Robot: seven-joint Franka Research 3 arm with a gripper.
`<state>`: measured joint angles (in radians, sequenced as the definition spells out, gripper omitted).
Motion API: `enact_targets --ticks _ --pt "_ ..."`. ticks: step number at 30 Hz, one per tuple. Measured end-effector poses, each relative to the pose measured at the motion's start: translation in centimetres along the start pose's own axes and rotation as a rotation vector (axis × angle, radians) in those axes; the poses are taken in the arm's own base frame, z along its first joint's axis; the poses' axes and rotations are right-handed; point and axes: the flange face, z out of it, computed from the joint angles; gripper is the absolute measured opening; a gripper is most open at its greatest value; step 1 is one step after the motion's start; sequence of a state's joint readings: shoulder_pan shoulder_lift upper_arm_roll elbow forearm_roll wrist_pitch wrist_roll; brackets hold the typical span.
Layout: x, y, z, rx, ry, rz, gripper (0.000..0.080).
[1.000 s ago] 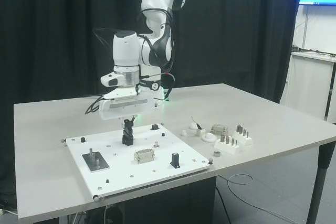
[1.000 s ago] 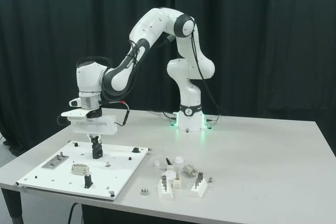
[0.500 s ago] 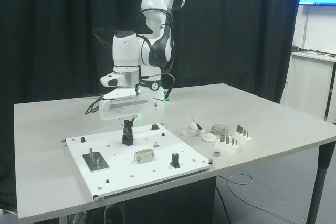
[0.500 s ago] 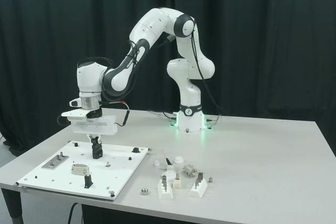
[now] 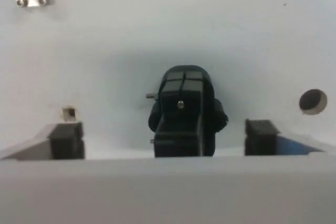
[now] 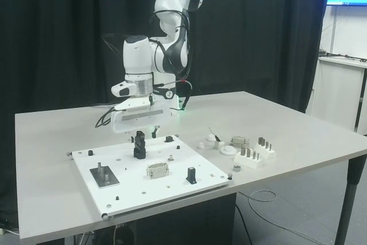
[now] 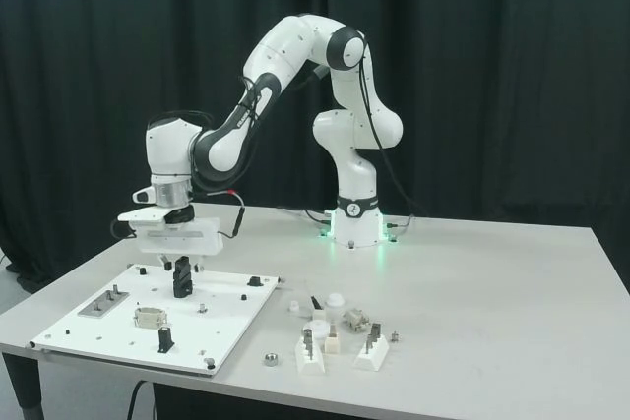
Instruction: Insert D-SUB.
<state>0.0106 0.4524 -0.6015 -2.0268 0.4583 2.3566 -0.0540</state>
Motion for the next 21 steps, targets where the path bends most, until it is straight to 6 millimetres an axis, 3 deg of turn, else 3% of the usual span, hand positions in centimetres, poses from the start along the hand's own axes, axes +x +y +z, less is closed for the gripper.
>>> enact_targets --ticks 1,2,8,9,11,21 --pt "-0.05 0.03 0.08 0.001 0.001 0.001 0.0339" --pt "-0.10 0.07 0.15 0.001 0.003 -0.001 0.0659" --pt "-0.20 0.21 0.36 -0.004 0.014 -0.046 0.0659" --pt "-0.18 0.24 0.34 -0.005 0.016 -0.052 0.0770" --pt "-0.14 0.30 0.30 -0.007 0.018 -0.057 0.0793" --pt "0.01 0.58 -0.20 -0.028 0.025 -0.081 0.0799"
